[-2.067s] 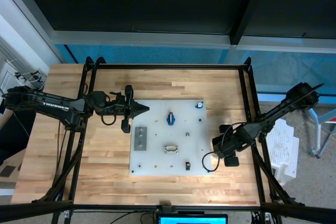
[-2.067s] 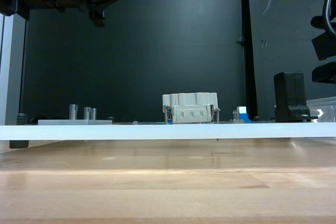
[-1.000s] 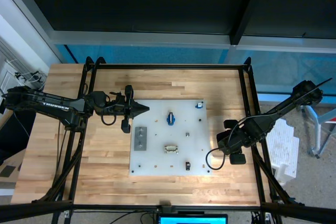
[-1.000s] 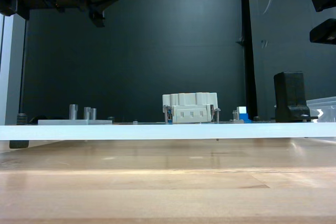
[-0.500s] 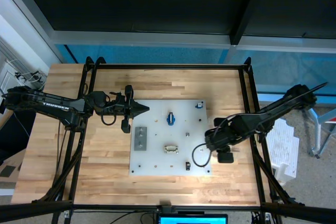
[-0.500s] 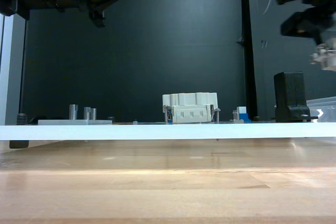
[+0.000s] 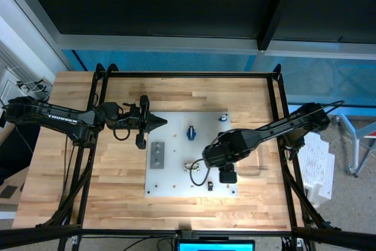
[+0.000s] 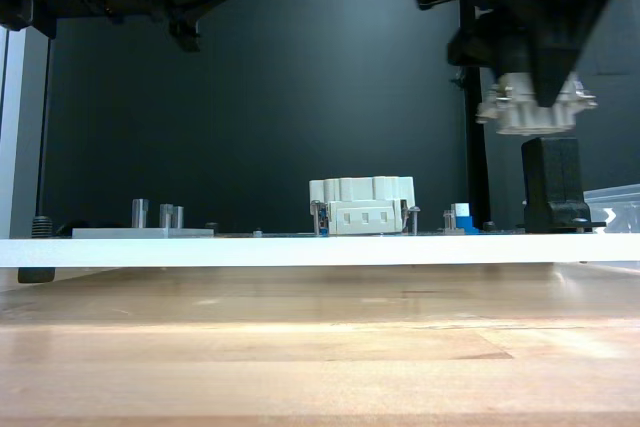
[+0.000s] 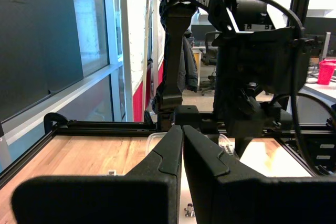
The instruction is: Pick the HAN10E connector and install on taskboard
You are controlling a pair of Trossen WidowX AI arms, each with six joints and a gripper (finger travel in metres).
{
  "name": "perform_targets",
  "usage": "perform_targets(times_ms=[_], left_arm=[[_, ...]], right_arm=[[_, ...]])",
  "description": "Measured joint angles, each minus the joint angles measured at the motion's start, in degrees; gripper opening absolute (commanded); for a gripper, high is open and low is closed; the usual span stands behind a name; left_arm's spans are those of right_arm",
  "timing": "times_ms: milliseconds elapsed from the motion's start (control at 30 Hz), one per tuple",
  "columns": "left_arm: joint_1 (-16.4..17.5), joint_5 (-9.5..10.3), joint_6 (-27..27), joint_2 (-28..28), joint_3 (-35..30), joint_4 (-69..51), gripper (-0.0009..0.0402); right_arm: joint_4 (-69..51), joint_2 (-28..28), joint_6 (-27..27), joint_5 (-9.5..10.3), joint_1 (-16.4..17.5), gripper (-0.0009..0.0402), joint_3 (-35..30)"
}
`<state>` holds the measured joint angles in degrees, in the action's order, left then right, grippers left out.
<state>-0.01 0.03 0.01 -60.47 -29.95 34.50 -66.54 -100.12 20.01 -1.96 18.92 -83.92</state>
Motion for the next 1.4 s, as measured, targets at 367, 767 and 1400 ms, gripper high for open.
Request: perform_targets(times_ms=[367,767,1400], left_arm=[[0.0,-0.02,0.0,-0.02,0.0,0.0,0.0001],[0.0,-0.02,0.0,0.0,0.02,0.02,0.0001],[0.0,-0.02,0.0,0.0,0.02,0.02,0.0001]], right_arm=[[-3.91,-11.47,-1.27,0.0,-1.95,0.0018,-14.38],[-6.29,-21.38,-2.56,-0.11,-2.54,0.0018,-26.93],[-7.28,-27.04,-3.06,-0.48,-3.32,0.0018,-33.81]])
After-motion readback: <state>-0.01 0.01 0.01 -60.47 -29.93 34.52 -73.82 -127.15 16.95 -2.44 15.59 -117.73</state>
